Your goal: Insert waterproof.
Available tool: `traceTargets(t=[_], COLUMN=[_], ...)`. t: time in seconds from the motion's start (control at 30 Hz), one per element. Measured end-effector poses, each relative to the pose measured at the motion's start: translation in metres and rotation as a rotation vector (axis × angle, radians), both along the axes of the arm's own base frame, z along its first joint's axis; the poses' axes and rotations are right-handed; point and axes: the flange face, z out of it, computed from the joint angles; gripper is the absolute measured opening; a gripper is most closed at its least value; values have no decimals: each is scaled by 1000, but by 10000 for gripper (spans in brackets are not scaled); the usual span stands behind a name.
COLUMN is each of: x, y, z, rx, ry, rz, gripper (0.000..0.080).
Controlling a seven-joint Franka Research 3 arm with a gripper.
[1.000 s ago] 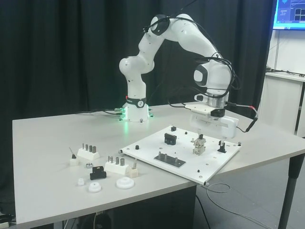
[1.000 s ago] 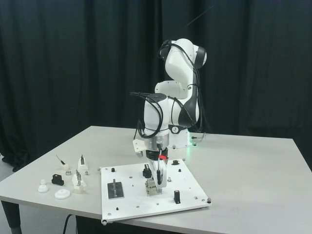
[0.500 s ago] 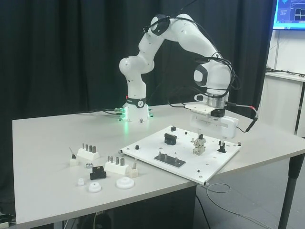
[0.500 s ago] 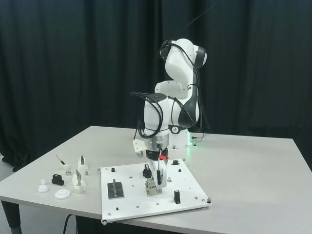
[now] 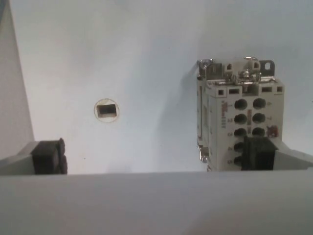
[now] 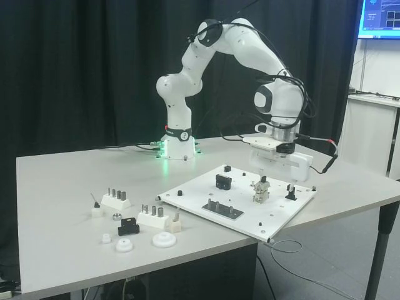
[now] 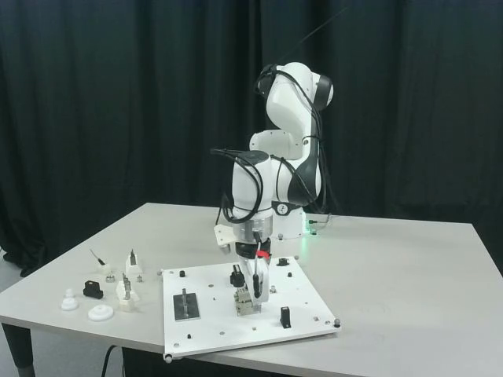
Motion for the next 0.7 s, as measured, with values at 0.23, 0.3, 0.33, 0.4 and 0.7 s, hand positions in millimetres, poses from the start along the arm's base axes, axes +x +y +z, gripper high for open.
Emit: traceTargets(t=[0.23,0.3,0.33,0.4,0.7], x=[-1,-1,-1,-1,0], y=[2,2,2,3,7], z=[-9,-8,-8,-6,10], rx=[-3,-3,-3,-2,8], ry=[5,5,4,2,-2], rz=[4,4,5,5,13], gripper=[800,800,800,800,800])
